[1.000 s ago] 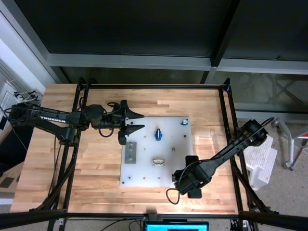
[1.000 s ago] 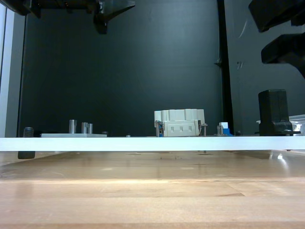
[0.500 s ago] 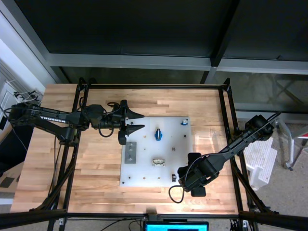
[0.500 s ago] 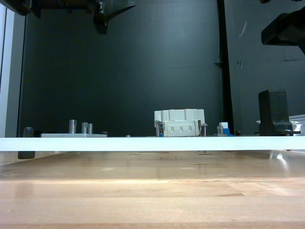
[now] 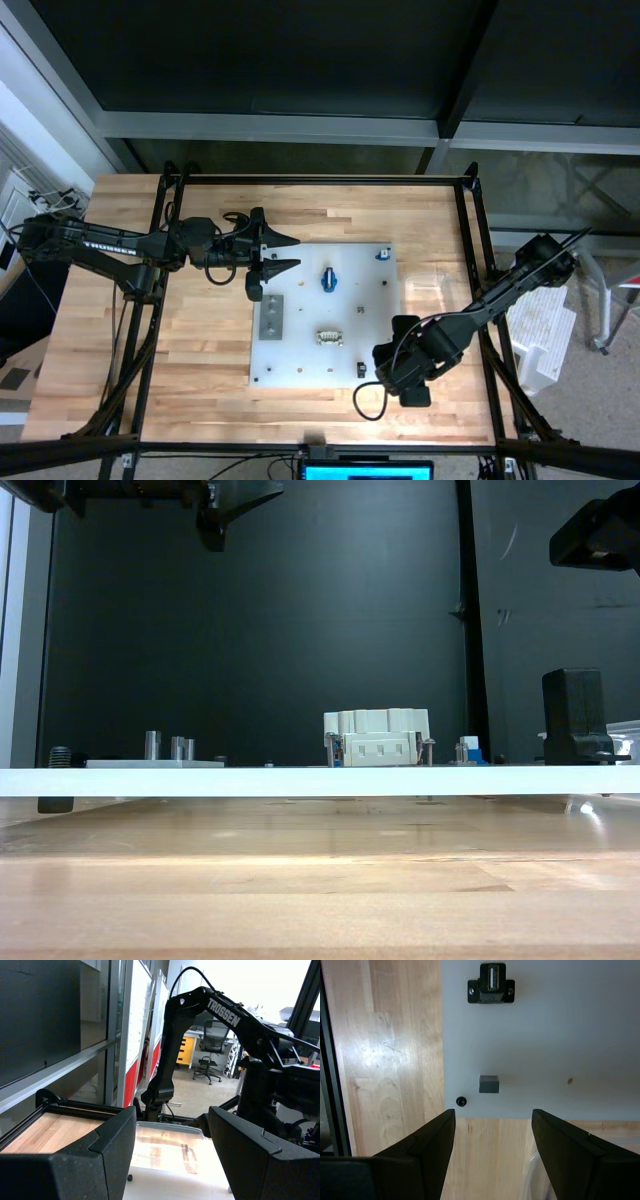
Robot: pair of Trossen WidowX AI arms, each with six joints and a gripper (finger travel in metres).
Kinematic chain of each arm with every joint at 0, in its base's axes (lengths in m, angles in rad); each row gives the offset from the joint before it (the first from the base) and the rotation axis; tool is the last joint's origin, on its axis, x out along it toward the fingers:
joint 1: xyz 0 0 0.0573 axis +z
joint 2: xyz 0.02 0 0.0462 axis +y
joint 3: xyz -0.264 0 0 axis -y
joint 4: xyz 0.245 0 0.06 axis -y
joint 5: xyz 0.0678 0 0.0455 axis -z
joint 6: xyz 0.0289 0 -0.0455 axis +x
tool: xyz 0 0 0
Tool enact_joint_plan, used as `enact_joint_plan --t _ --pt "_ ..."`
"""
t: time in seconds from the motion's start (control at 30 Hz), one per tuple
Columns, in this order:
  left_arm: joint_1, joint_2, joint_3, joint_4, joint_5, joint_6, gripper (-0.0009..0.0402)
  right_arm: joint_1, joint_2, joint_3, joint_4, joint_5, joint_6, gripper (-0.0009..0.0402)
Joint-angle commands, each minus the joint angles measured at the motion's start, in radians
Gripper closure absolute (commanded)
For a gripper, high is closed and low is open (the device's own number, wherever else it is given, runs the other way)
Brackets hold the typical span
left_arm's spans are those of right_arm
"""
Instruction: Pick the 16mm bar and install on taskboard
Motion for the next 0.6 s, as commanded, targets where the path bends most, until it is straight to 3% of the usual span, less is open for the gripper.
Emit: enact_joint_plan --t 0.03,0.2,0.4,0.6 --pt "0.0 0.0 0.0 0.0 0.0 0.0 0.0196 -0.016 -0.049 -0.032 0.046 0.032 -0.027 0.0212" --pt "0.0 0.0 0.0 0.0 0.0 0.0 0.0196 -0.083 -0.153 -0.113 0.159 0.038 -0.059 0.0259" --pt "0.0 0.0 0.0 0.001 0.0 0.0 0.0196 -0.142 -0.273 -0.178 0.203 0.166 -0.15 0.0321" --pt "0.0 0.0 0.0 0.001 0.0 0.0 0.0196 -0.22 -0.378 -0.242 0.299 0.163 -0.265 0.0372"
